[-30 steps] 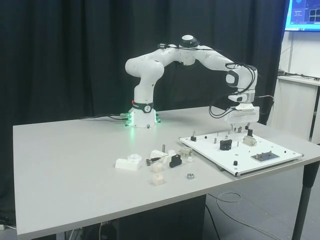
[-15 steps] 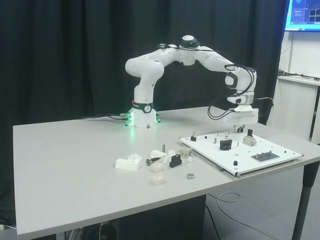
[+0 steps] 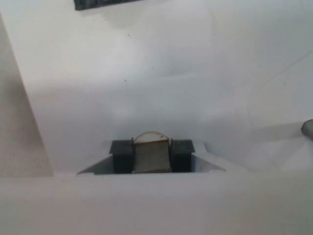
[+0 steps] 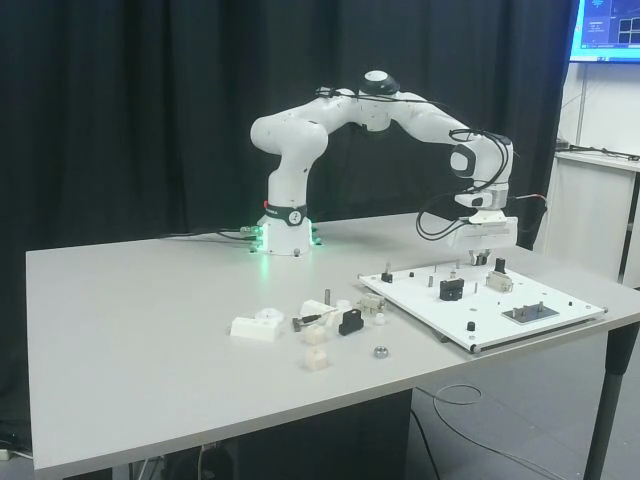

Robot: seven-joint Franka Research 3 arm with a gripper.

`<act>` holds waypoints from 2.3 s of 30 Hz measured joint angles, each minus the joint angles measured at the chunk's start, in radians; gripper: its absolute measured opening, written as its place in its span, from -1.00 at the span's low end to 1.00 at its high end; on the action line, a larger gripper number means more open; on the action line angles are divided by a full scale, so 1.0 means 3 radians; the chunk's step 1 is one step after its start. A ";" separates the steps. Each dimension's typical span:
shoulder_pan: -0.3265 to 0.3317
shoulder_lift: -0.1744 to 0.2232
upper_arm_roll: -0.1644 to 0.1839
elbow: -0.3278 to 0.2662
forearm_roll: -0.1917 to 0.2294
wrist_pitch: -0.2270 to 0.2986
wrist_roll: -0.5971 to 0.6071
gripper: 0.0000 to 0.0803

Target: Remove square peg 4.

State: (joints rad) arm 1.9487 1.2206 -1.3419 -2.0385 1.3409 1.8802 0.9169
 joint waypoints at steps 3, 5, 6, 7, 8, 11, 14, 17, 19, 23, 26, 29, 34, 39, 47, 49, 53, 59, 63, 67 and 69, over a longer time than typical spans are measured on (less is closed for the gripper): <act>0.0000 -0.0001 0.0000 0.0000 0.0000 0.0000 0.0000 -0.61; 0.0000 -0.0001 0.0000 0.0000 0.0000 0.0001 0.0000 -0.61; -0.0001 -0.0002 0.0000 0.0000 0.0000 0.0001 0.0000 -0.61; -0.0001 -0.0003 0.0000 0.0000 0.0000 0.0001 0.0000 -0.61; -0.0002 -0.0004 0.0000 0.0000 0.0000 0.0001 0.0000 -0.61; -0.0003 -0.0008 -0.0001 0.0000 0.0000 0.0001 0.0000 -0.61; -0.0003 -0.0016 -0.0004 -0.0003 0.0000 0.0001 0.0000 -0.61; -0.0006 -0.0032 -0.0007 -0.0008 -0.0001 0.0000 0.0000 -0.61; -0.0009 -0.0044 -0.0010 -0.0011 -0.0003 -0.0001 0.0000 -0.61; -0.0012 -0.0053 -0.0021 -0.0013 -0.0004 -0.0015 0.0000 -0.61; -0.0012 -0.0053 -0.0033 -0.0013 -0.0004 -0.0031 0.0000 -0.61; -0.0012 -0.0054 -0.0043 -0.0013 -0.0004 -0.0046 0.0000 -0.61; -0.0011 -0.0056 -0.0056 -0.0013 -0.0004 -0.0063 0.0000 -0.61; -0.0009 -0.0057 -0.0074 -0.0012 -0.0008 -0.0084 0.0000 -0.61; -0.0007 -0.0058 -0.0104 -0.0008 -0.0019 -0.0119 0.0000 -0.61; -0.0006 -0.0059 -0.0110 -0.0007 -0.0021 -0.0128 0.0000 -0.61; -0.0004 -0.0059 -0.0125 -0.0005 -0.0026 -0.0144 0.0000 -0.61; 0.0006 -0.0084 -0.0166 -0.0003 -0.0065 -0.0165 0.0039 -0.61; 0.0021 -0.0107 -0.0253 0.0015 -0.0098 -0.0216 0.0106 -0.61; 0.0039 -0.0123 -0.0366 0.0053 -0.0171 -0.0308 0.0141 -0.62; 0.0047 -0.0127 -0.0420 0.0077 -0.0213 -0.0366 0.0165 -0.62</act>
State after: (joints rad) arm 1.9629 1.1827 -1.4678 -2.0155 1.2771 1.7704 0.9663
